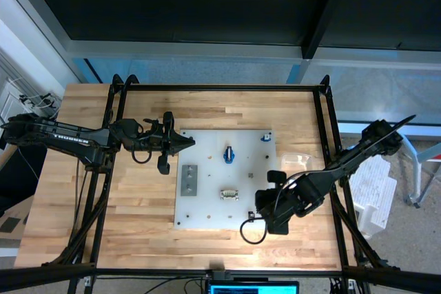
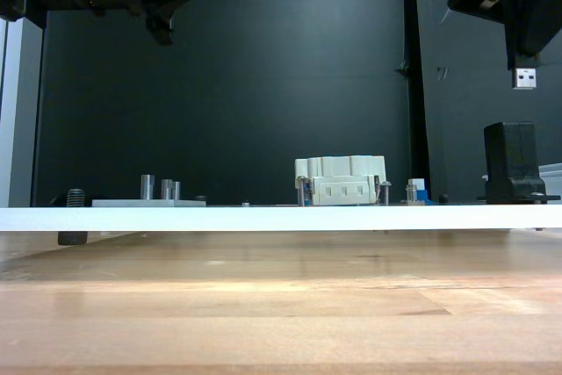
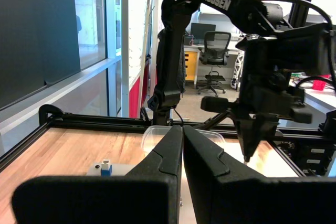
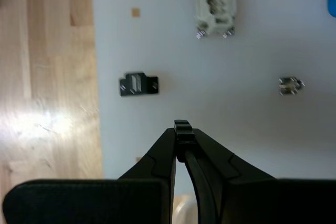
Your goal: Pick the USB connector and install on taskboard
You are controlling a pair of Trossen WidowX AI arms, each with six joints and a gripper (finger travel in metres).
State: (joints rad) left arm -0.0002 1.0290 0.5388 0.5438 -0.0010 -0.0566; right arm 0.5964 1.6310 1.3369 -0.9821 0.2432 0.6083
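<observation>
The USB connector [image 4: 181, 128] is a small dark plug pinched between the tips of my right gripper [image 4: 182, 136], which is shut on it. In the low view the USB connector [image 2: 524, 78] hangs metal end down from my right gripper [image 2: 520, 59], a short way above the upright black socket [image 2: 509, 160]. Seen from the wrist, the black socket [image 4: 138, 84] lies ahead of the plug and off to one side. The white taskboard [image 1: 207, 211] sits mid-table. My left gripper [image 1: 189, 142] is shut and empty, high over the board's far left edge.
The board carries a grey block [image 1: 189, 180], a blue part [image 1: 229, 154] and a metal connector [image 1: 229, 194]. A clear plastic tray [image 1: 296, 161] lies just right of the board. The plug's black cable [image 1: 253, 231] loops over the board's near right corner.
</observation>
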